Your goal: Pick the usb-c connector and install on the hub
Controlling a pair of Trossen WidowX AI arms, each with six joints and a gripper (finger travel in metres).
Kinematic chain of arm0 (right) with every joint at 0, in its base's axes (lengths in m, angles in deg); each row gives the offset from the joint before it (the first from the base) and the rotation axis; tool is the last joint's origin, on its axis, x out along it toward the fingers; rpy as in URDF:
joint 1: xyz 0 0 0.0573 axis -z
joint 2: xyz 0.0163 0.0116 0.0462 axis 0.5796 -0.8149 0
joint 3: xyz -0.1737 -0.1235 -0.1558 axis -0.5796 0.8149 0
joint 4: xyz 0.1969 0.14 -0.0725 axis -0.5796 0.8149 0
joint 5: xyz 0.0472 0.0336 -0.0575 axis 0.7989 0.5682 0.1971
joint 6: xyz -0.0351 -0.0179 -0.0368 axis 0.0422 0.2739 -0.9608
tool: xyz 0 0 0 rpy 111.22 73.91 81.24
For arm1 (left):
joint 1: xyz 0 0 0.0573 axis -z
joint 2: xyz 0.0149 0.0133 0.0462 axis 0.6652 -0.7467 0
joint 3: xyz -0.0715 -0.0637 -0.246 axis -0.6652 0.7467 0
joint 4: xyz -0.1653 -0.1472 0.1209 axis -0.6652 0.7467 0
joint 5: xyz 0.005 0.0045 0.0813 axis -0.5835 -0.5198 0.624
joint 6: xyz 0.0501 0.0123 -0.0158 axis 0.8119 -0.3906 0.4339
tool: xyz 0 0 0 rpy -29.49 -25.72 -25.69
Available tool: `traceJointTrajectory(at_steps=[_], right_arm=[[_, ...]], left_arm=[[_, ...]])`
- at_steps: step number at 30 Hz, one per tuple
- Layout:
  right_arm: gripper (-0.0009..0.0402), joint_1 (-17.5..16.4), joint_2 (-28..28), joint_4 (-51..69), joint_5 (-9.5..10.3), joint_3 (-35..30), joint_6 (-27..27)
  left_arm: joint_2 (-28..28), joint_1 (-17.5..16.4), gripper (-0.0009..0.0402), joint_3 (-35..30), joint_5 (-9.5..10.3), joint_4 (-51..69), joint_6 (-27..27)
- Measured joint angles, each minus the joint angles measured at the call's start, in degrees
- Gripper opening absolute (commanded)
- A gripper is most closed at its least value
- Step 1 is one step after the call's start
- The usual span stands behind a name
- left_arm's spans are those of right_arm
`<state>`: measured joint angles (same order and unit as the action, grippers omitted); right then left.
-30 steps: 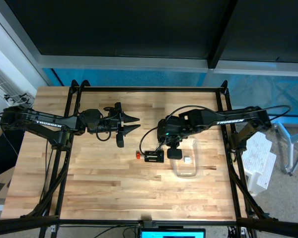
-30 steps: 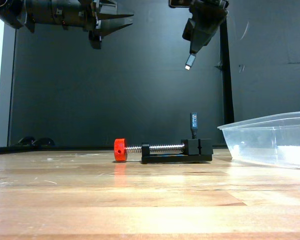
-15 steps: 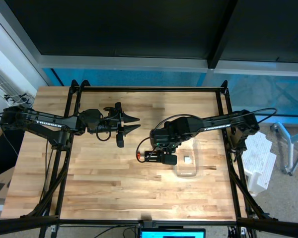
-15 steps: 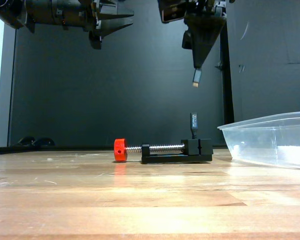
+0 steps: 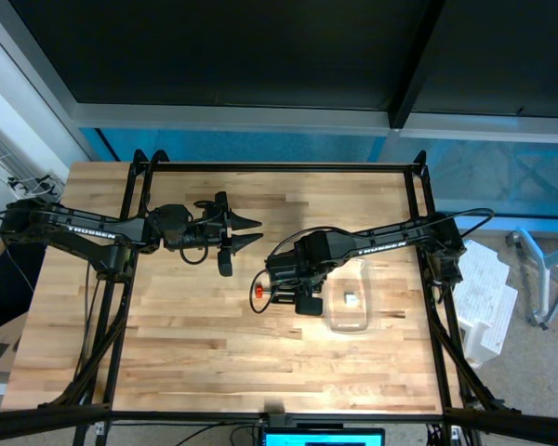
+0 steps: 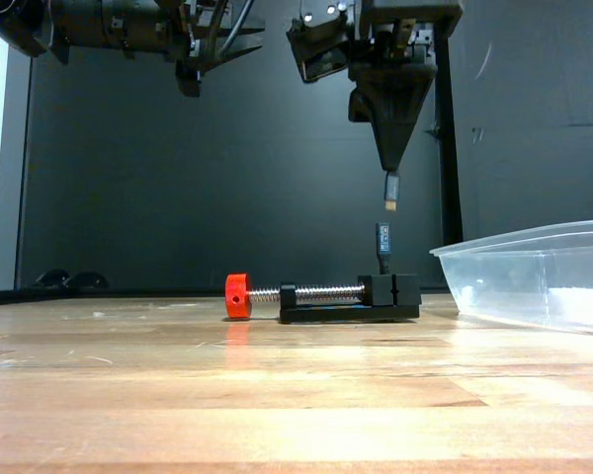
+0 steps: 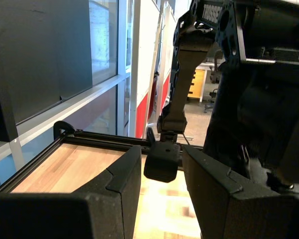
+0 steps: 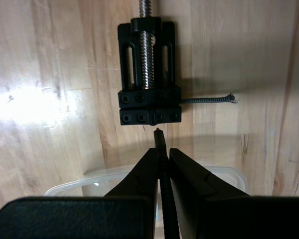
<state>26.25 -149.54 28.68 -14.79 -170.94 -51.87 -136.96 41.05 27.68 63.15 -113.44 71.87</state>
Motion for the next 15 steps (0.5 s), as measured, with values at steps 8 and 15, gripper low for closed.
traceJointTrajectory(at_steps=[8, 15], right_arm=[[0.0, -0.3, -0.6, 0.0, 0.07, 0.0, 0.1], [0.0, -0.7, -0.6, -0.6, 0.09, 0.0, 0.5]], left_arm=[[0.0, 0.0, 0.0111, 0.0, 0.0, 0.0, 0.0], [0.0, 0.0, 0.0111, 0.0, 0.0, 0.0, 0.0]])
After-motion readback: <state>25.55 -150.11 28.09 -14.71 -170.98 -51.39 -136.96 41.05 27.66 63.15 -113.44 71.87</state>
